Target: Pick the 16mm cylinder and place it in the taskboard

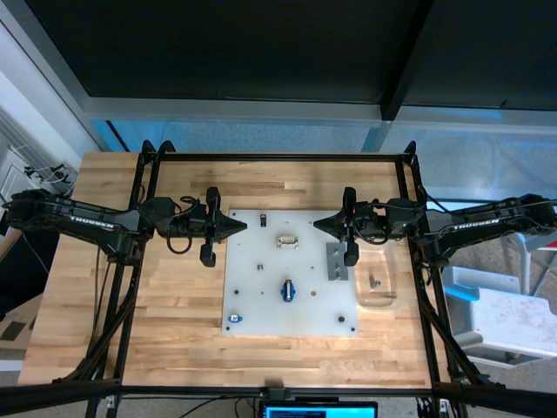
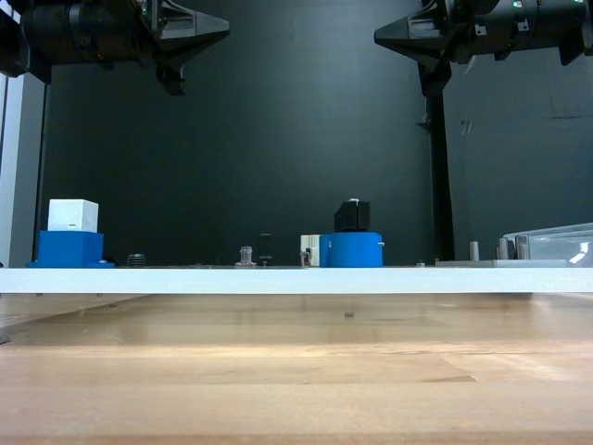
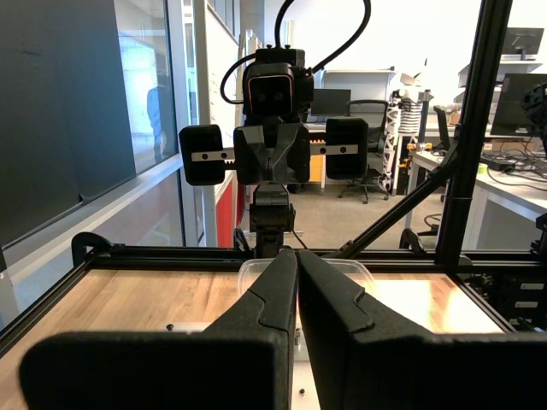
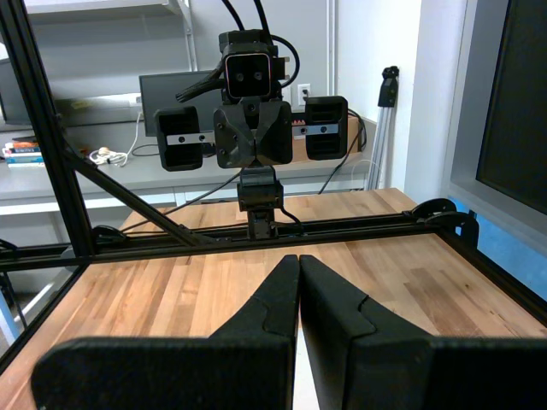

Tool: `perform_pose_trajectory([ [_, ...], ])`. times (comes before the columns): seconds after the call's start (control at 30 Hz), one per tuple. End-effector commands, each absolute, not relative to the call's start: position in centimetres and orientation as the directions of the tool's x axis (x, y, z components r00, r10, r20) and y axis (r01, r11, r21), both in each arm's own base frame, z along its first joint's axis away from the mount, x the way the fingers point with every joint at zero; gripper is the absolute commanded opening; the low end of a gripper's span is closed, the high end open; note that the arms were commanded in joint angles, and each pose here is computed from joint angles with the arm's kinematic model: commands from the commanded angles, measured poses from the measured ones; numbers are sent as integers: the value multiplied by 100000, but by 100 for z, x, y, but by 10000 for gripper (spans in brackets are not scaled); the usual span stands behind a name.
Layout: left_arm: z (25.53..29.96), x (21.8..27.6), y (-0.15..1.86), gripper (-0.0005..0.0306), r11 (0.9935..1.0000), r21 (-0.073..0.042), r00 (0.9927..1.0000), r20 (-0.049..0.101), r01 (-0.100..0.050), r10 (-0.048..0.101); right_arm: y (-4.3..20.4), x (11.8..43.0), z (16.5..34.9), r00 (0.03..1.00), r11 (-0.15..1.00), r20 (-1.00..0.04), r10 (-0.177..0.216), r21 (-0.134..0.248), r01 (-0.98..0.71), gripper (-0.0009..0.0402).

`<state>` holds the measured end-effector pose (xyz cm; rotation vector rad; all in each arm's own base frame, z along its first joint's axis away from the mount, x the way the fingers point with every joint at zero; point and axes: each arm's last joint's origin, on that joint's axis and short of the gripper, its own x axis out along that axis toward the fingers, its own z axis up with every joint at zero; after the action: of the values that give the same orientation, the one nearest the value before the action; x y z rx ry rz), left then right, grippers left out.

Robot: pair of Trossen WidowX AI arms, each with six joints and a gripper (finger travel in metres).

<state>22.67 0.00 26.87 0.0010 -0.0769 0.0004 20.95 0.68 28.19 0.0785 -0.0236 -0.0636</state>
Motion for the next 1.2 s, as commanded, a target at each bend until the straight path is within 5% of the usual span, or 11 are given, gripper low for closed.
perform_pose_trajectory([
  [0.03,2686,2268,0,0,100000,94,99708,7641,-7,0,69,2098,2817,99780,99495,1952,-6329,7934,6156,0],
  [0.4,2686,2268,0,0,100000,56,99708,7641,-4,0,69,2102,2832,99799,99314,701,-6290,9923,6190,0],
  [1.2,2686,2268,0,0,100000,56,99708,7641,-42,38,86,1942,3109,85146,99228,-52170,-5344,6779,10381,0],
])
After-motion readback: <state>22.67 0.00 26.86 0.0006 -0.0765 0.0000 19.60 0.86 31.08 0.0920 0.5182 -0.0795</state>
